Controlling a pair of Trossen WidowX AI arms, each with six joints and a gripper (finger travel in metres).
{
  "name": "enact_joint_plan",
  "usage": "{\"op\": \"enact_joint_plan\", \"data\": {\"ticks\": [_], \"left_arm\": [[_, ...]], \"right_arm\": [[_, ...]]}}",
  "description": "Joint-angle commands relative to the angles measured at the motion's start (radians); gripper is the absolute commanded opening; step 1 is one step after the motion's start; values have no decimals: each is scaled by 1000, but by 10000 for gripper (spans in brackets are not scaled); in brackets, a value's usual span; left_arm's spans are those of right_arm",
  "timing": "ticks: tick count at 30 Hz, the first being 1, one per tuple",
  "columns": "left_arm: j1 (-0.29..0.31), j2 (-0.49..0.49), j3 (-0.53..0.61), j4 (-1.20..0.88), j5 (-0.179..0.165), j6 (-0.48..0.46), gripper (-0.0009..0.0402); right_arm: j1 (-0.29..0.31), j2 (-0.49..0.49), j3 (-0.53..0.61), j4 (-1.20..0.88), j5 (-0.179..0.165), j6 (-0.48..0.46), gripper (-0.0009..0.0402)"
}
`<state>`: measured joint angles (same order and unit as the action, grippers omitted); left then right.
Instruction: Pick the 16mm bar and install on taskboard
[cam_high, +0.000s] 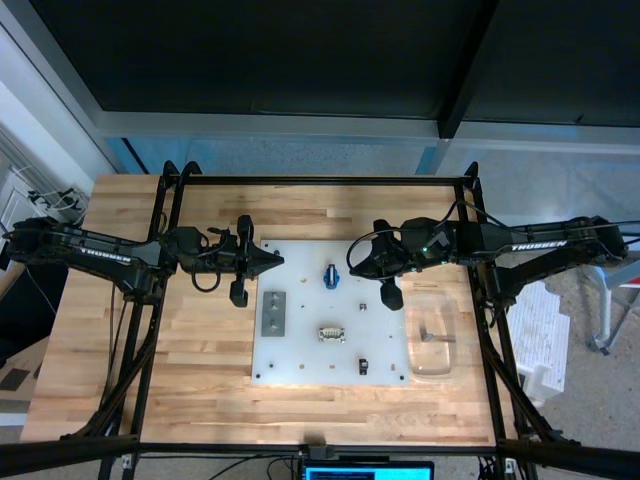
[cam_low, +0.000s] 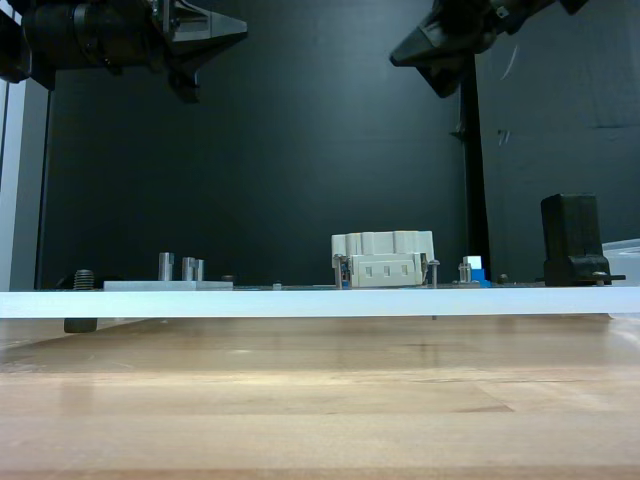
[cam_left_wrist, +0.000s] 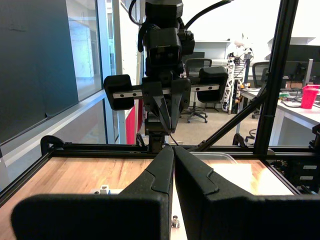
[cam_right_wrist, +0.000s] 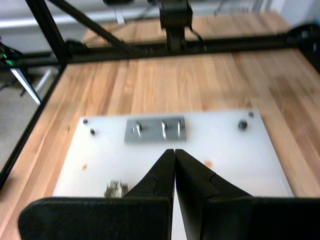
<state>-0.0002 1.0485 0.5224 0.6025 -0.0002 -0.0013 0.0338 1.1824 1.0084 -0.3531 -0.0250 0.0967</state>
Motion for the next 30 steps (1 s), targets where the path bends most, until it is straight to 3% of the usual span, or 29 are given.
{"op": "enact_joint_plan", "data": {"ticks": [1, 5, 11, 30], "left_arm": [[0, 0, 0, 0, 0, 0, 0], [0, 0, 0, 0, 0, 0, 0], [0, 0, 0, 0, 0, 0, 0], [0, 0, 0, 0, 0, 0, 0]], "right_arm": [[24, 5, 39, -121, 17, 31, 0], [70, 5, 71, -218, 18, 71, 0], [144, 5, 123, -408, 85, 123, 0], [282, 5, 132, -820, 87, 241, 0]]}}
